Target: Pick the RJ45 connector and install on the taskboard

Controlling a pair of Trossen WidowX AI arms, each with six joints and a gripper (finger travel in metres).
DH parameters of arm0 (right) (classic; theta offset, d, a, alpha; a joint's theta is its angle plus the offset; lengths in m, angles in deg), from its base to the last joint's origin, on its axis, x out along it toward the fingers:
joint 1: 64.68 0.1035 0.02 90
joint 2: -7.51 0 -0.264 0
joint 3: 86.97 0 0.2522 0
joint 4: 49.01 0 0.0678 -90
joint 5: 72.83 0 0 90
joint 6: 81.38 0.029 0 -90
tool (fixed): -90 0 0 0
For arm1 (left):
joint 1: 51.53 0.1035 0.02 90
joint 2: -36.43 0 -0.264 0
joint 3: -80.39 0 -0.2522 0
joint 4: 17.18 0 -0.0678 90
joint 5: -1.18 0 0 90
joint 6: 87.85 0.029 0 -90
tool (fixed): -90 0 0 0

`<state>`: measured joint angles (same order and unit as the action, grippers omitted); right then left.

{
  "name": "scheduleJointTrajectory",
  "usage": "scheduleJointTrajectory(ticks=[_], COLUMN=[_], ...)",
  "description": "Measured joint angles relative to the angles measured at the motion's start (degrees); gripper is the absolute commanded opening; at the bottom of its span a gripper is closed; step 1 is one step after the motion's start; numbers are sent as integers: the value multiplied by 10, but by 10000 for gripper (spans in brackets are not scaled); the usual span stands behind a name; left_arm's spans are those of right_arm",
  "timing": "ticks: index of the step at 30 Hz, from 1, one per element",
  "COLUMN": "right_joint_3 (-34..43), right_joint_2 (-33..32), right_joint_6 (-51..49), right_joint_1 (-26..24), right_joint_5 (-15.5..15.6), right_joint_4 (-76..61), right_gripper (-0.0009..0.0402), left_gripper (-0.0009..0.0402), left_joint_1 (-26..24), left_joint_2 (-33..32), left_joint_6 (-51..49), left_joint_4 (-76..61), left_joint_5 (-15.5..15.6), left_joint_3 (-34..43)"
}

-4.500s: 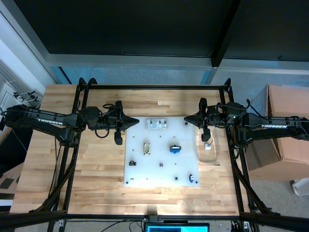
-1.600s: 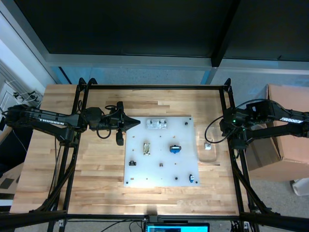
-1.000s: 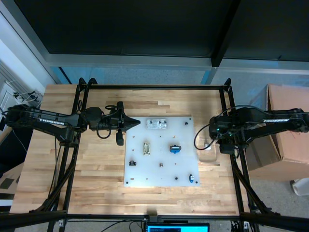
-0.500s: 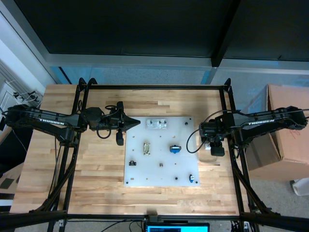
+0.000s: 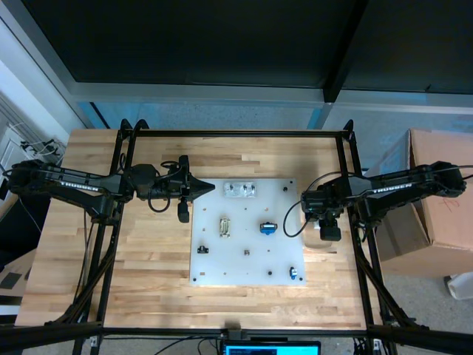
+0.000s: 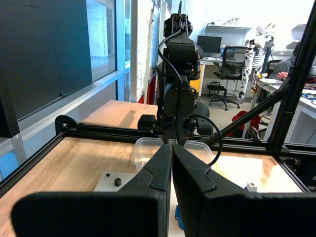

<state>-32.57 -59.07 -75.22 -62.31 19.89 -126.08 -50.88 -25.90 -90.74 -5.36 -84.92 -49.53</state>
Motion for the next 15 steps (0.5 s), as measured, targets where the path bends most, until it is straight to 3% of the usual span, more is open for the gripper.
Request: scheduleJointTrajectory(ticks=[9, 15], right_joint_3=[0, 0], right_joint_2=[-4, -4], right_joint_6=[2, 4], right_joint_1=[0, 0], right_joint_5=[-1, -2], right_joint_4=[0, 0], right_gripper=[127, 65], left_gripper=[0, 0], left_joint_1=[0, 0], left_joint_2=[0, 0], left_joint_6=[0, 0], left_joint_4=[0, 0], left_joint_5=[0, 0], left_joint_3=[0, 0])
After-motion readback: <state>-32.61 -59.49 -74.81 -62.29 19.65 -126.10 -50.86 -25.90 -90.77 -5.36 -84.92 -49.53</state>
